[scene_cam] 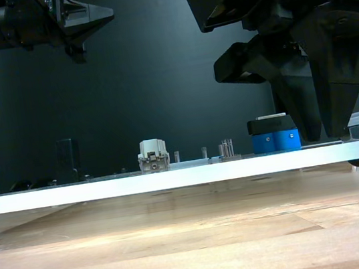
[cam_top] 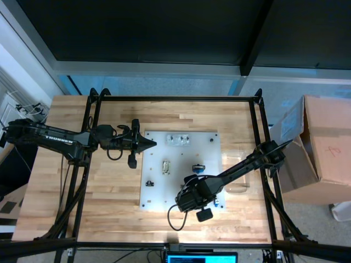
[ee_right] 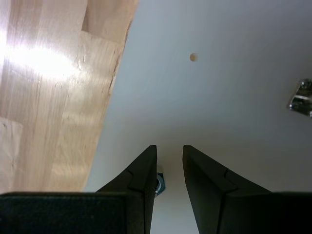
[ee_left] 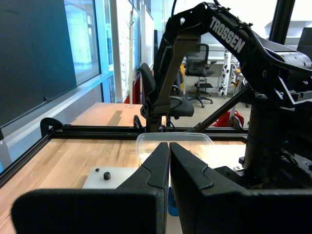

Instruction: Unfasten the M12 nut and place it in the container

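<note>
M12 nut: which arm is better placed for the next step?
Right. The right gripper is down at the board, near edge, shut around the M12 nut. The left gripper hangs shut, high over the far left edge.

Left end effector (ee_left: pixel 169 145) raised, closed; right end effector (ee_right: pixel 169 148) low.

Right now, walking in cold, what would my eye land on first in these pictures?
The right gripper, looming large in the low view, pointing straight down onto the white board near its near right edge. Then the left gripper, held high over the board's far left edge, shut. A sliver of what looks like the silver nut peeks beside the right gripper; whether it sits on its stud I cannot tell.
</note>
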`<control>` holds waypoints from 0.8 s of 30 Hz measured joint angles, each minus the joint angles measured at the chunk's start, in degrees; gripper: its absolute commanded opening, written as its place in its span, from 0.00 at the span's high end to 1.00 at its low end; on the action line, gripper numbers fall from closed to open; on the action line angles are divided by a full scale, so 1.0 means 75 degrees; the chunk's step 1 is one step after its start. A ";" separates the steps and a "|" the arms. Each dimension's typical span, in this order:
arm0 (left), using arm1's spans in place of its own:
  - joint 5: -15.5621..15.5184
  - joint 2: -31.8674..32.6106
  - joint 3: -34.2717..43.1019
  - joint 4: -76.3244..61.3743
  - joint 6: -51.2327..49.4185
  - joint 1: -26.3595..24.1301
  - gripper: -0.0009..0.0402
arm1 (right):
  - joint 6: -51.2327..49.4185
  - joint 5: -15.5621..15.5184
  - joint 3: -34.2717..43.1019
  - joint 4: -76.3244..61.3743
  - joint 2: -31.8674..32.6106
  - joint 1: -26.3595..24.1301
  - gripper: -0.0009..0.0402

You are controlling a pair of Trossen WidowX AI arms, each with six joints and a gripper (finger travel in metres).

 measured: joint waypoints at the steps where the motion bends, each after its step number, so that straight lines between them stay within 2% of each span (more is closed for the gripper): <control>1: 0.0000 0.0000 0.0003 0.0000 0.0000 0.0000 0.98 | 0.0283 -0.0009 0.0000 0.0020 -0.0012 0.0000 0.80; 6: 0.0000 0.0000 0.0000 0.0000 0.0000 0.0000 0.98 | 0.2401 -0.0038 0.0052 -0.0006 -0.0239 0.0015 0.80; 11: 0.0000 0.0000 0.0000 0.0000 0.0000 0.0000 0.98 | 0.3599 -0.0277 0.0052 -0.0216 -0.0440 0.0047 0.76; 20: 0.0000 0.0000 0.0003 0.0000 0.0000 0.0000 0.98 | 0.5295 -0.0216 0.0699 -0.1279 -0.0527 0.0143 0.52; 24: 0.0000 0.0000 0.0003 0.0000 -0.0003 0.0000 0.98 | 0.5759 -0.0210 0.0848 -0.1513 -0.0527 0.0166 0.45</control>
